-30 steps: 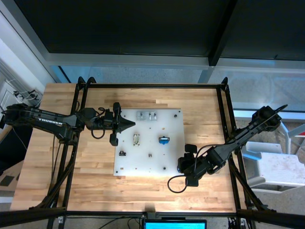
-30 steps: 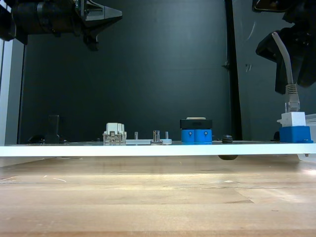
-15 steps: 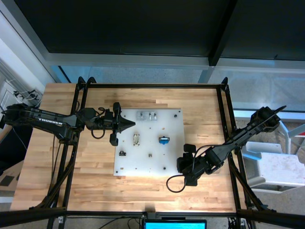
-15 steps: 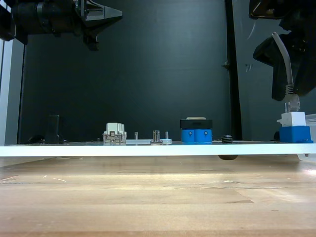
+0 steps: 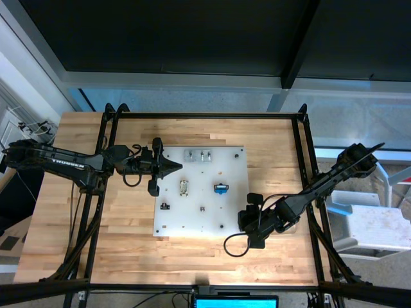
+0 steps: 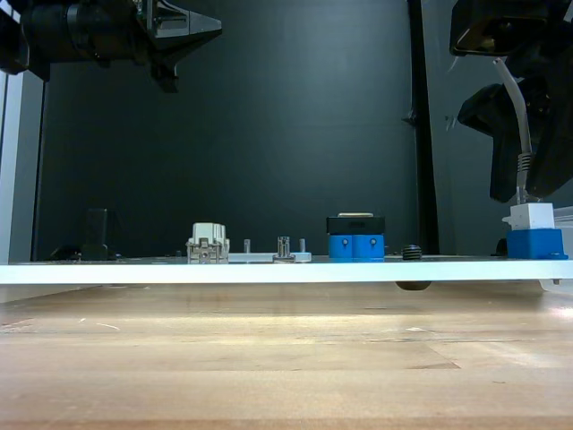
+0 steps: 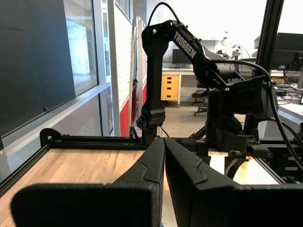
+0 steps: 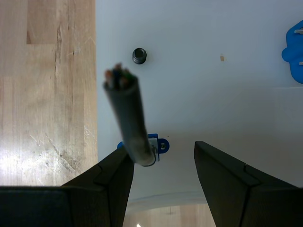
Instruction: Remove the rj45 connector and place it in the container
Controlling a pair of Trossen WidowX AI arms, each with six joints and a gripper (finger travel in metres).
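The rj45 connector (image 8: pixel 152 144) is a small blue-and-pale piece plugged in at the right edge of the white board (image 5: pixel 199 212), with a short grey cable stub (image 8: pixel 127 113) rising from it. In the low view the rj45 connector (image 6: pixel 534 229) stands at the far right. My right gripper (image 8: pixel 161 150) is open and low over it, one finger on each side of the cable, touching neither. My left gripper (image 5: pixel 174 167) is shut and empty, hovering high over the board's left edge. I cannot make out the container in any view.
On the board stand a wider blue block (image 5: pixel 220 188), a silvery metal connector (image 5: pixel 185 187), a grey fixture (image 5: pixel 199 156) and a small black knob (image 8: pixel 139 56). Bare wooden table (image 5: pixel 128 250) surrounds the board. The black frame rails (image 5: pixel 302 147) run along both sides.
My right gripper has dropped lower around the cable stub, toward the connector, and shifted slightly toward the board. The left arm has not moved.
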